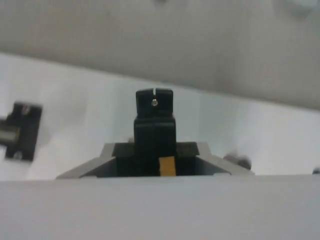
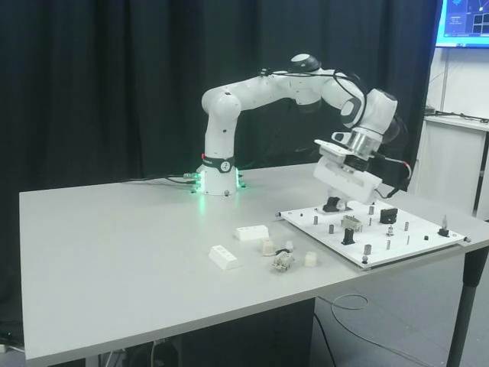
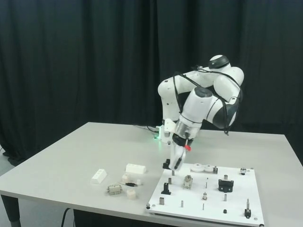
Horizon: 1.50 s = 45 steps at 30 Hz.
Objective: Place D-SUB.
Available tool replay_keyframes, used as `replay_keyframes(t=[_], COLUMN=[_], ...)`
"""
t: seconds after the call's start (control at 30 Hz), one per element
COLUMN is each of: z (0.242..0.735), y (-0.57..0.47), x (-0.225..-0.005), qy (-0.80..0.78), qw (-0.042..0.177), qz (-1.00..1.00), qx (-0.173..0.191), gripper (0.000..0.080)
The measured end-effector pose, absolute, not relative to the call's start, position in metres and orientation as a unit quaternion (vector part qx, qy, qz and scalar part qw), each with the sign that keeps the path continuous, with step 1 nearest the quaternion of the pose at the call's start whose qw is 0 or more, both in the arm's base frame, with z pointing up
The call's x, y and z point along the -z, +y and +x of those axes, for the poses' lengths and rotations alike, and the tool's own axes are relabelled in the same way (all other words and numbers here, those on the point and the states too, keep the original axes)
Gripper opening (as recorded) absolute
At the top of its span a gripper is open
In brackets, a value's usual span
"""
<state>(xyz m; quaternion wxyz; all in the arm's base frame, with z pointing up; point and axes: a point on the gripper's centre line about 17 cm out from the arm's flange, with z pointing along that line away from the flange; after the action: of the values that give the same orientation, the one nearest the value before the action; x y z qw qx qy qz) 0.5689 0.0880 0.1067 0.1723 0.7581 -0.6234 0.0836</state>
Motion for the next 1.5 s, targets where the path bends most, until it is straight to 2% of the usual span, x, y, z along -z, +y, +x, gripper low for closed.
replay_keyframes(t=[0.87, 1.5], z=[0.531, 0.519], y=[0.011, -0.022], x=[-0.091, -0.076], qy=[-0.582, -0.56], qw=[0.187, 0.155], qz=[0.79, 0.813], qx=[-0.046, -0.041], gripper=[0.0154, 0.0154])
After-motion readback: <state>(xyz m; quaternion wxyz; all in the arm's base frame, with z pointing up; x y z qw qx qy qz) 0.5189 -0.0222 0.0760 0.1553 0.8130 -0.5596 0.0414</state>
